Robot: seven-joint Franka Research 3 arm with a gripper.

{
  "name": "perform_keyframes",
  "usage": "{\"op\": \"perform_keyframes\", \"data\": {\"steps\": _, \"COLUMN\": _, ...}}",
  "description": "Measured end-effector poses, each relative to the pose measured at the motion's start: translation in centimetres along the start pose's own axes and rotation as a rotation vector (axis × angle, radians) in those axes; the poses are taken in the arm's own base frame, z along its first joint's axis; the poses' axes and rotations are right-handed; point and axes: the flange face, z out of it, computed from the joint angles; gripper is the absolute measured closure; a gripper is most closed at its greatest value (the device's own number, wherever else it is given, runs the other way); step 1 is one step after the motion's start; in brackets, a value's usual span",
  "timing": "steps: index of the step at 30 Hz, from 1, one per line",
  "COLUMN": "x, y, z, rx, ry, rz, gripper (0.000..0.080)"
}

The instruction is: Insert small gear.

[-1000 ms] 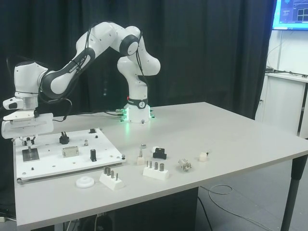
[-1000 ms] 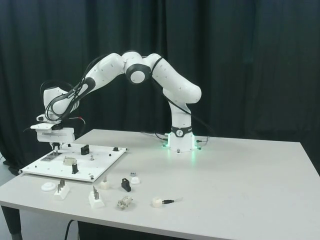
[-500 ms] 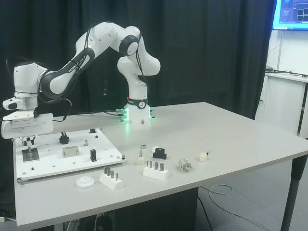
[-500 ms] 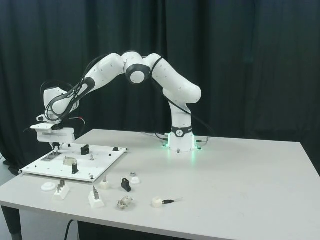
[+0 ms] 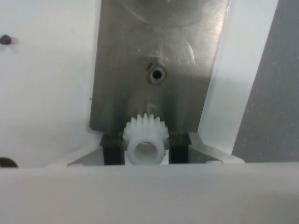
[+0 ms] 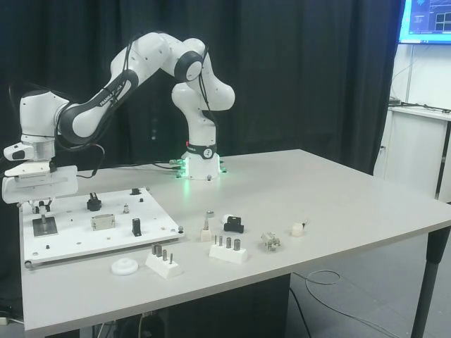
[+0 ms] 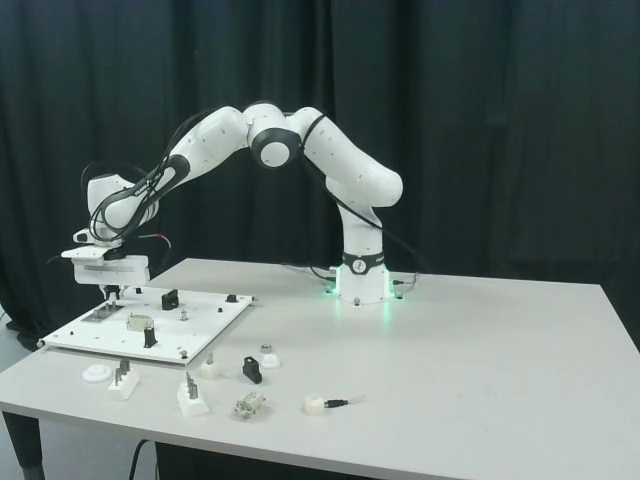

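In the wrist view a small white gear (image 5: 145,140) sits between two black finger pads (image 5: 112,149); my gripper (image 5: 145,150) is shut on it. Below it lies a grey metal plate (image 5: 140,51) with a small round post or hole (image 5: 156,73) a short way ahead of the gear. In the room views the gripper (image 6: 41,205) (image 7: 110,293) hangs just above that plate (image 6: 44,228) at the far left end of the white assembly board (image 6: 77,243) (image 7: 205,318). An upright grey peg (image 6: 44,220) stands on the plate. The gear itself is hidden in both room views.
The board also carries black and metal fixtures (image 6: 134,226). In front of it on the grey table lie a larger white gear (image 6: 124,266), two white peg holders (image 6: 163,262) (image 6: 227,250), a black part (image 6: 233,224), a metal connector (image 6: 270,241) and a small white part (image 6: 298,229).
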Motion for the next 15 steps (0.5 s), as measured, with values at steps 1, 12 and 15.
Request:
{"op": "perform_keyframes", "data": {"steps": 1, "x": 0.0, "y": 0.01, "z": 0.0, "rx": 0.0, "ry": 0.0, "rz": -0.004, "gripper": 0.0601}}
{"op": "perform_keyframes", "data": {"steps": 12, "x": -0.05, "y": 0.1, "z": 0.02, "rx": 0.004, "ry": 0.003, "rz": -0.011, "gripper": 0.0601}}
{"op": "perform_keyframes", "data": {"steps": 15, "x": -0.06, "y": 0.11, "z": 0.02, "rx": 0.005, "ry": 0.003, "rz": -0.012, "gripper": 0.0601}}
